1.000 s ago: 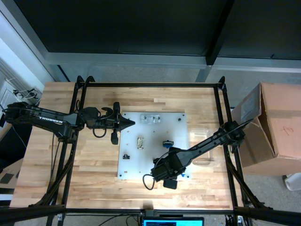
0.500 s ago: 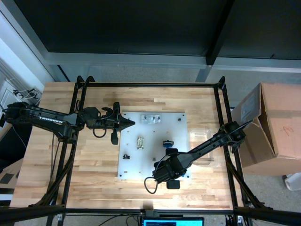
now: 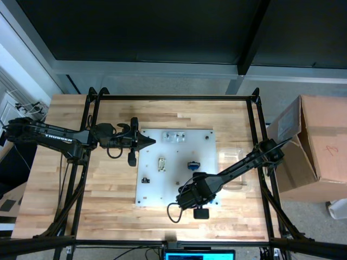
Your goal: Pick the M12 nut and place it on its threads and fasten
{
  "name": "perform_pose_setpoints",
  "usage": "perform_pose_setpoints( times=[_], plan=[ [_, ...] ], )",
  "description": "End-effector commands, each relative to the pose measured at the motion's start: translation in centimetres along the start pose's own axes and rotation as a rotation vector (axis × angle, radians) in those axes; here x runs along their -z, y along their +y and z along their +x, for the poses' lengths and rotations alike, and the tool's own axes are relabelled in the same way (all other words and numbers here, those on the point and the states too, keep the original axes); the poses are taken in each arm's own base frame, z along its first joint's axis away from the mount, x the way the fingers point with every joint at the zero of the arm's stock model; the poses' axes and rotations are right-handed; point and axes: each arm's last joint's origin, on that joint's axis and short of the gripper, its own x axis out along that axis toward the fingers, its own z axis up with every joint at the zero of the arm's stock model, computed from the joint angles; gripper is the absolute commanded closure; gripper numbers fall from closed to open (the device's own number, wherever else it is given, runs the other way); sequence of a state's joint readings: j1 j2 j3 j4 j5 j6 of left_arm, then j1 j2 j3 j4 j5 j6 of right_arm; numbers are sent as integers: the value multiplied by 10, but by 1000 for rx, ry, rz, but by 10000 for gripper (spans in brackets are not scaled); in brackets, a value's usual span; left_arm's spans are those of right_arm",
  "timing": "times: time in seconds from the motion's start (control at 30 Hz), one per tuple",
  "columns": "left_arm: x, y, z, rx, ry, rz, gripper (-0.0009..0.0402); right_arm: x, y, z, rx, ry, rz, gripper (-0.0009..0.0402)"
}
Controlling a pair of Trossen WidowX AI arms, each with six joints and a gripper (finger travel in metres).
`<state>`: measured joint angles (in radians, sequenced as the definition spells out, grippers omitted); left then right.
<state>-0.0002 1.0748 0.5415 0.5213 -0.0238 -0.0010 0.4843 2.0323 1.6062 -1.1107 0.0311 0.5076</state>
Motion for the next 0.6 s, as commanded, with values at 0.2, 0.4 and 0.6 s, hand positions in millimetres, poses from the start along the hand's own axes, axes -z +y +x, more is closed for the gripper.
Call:
perform_pose_setpoints(
  times=[0.2, 0.4, 0.6],
  plan=[
    [0, 0, 0, 0, 0, 0, 393, 0, -3, 0, 85, -62, 42, 393],
    [0, 0, 0, 0, 0, 0, 393, 3, 4, 8, -98, 4, 16, 393],
    [0, 0, 0, 0, 0, 0, 393, 6, 4, 4, -131, 36, -6, 393]
  ],
)
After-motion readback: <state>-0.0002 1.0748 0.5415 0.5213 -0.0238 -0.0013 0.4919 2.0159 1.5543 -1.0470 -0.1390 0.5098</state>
